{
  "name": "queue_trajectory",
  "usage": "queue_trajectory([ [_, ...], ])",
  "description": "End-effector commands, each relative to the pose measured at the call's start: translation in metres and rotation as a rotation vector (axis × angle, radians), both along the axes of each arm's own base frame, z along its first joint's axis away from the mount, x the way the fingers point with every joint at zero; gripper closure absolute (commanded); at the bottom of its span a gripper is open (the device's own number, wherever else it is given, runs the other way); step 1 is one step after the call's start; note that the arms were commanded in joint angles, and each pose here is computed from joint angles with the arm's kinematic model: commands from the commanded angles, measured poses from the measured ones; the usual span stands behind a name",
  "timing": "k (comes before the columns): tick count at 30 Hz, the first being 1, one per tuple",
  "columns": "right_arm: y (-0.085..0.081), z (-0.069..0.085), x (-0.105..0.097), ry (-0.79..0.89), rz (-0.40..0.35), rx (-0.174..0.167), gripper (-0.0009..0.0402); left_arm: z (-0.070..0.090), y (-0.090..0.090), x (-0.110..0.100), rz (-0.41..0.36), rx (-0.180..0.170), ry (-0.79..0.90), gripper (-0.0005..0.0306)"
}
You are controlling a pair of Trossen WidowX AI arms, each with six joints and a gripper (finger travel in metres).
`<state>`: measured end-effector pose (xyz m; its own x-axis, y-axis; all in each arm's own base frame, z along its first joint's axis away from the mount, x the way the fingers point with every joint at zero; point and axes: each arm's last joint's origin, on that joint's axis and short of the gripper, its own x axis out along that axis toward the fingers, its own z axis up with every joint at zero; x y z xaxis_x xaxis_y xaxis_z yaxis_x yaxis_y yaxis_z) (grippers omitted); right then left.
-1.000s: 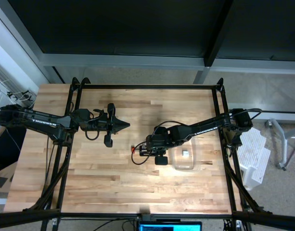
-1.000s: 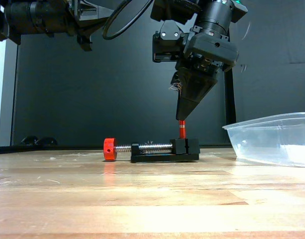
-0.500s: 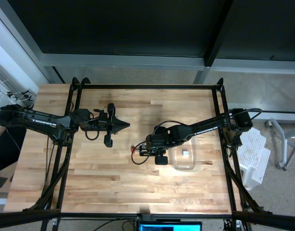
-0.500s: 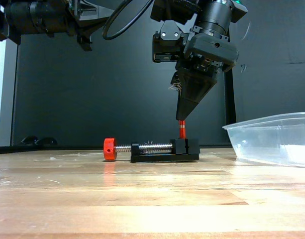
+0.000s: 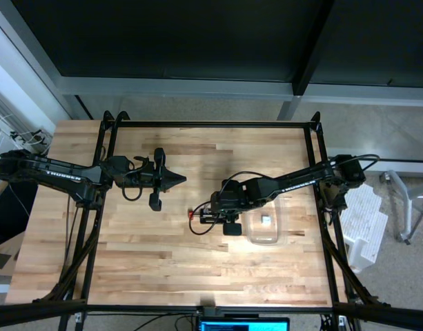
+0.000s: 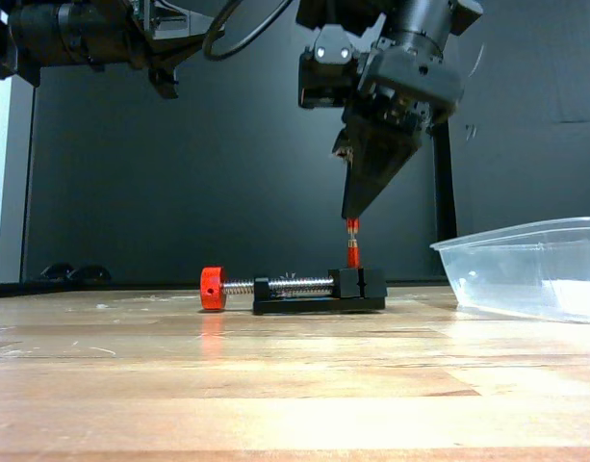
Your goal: Remove the RCA connector from the receptacle and place in the container
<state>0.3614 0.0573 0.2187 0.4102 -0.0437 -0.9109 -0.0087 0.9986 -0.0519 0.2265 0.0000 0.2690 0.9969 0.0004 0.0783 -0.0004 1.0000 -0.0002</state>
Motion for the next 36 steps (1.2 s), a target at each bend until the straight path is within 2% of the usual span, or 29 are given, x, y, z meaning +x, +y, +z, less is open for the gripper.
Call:
queue_trajectory([
  [1, 0.000, 0.009, -0.003, -0.027, 0.000, 0.004, 0.0391, 0.000, 0.000, 0.000, 0.000, 0.000, 0.000, 0.0300],
  [12, -0.002, 0.036, -0.016, -0.087, -0.001, 0.015, 0.0391, 0.000, 0.000, 0.000, 0.000, 0.000, 0.000, 0.0300],
  [19, 0.000, 0.035, -0.020, -0.051, 0.011, 0.020, 0.0391, 0.000, 0.000, 0.000, 0.000, 0.000, 0.000, 0.0300],
  [23, 0.005, 0.041, -0.027, -0.047, 0.028, 0.018, 0.0391, 0.000, 0.000, 0.000, 0.000, 0.000, 0.000, 0.0300],
  [29, 0.007, 0.051, -0.044, -0.046, 0.040, 0.017, 0.0391, 0.000, 0.000, 0.000, 0.000, 0.000, 0.000, 0.0300],
  [36, 0.000, 0.044, -0.076, -0.049, -0.002, 0.028, 0.0391, 0.000, 0.000, 0.000, 0.000, 0.000, 0.000, 0.0300],
])
